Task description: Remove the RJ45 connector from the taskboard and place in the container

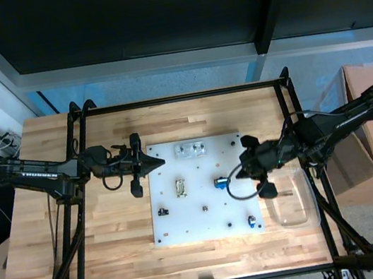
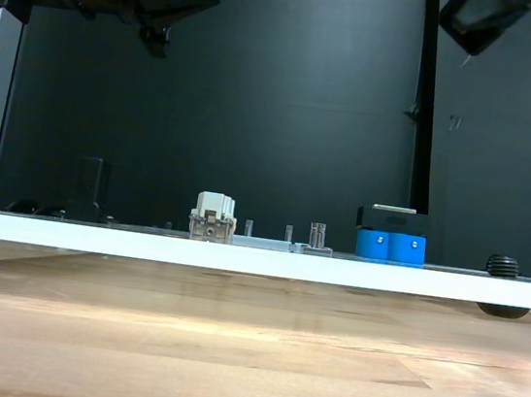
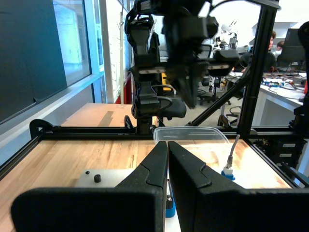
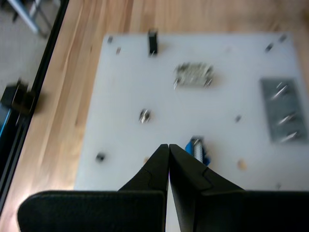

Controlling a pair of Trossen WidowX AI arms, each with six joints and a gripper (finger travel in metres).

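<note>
The RJ45 connector is seated in its blue mount near the centre of the taskboard. The right gripper hangs above the taskboard, just beside the connector, jaws together and empty. The left gripper hovers over the taskboard's left edge, jaws together. The container lies off the taskboard's right edge.

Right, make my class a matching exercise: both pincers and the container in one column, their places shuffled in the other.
1 left pincer
2 right pincer
3 container

A on the table, right of the board
B shut, over the board's left edge
C shut, over the board's right half

Pairs: 1-B, 2-C, 3-A.
RJ45 connector: in neither pincer; its place I cannot tell.
</note>
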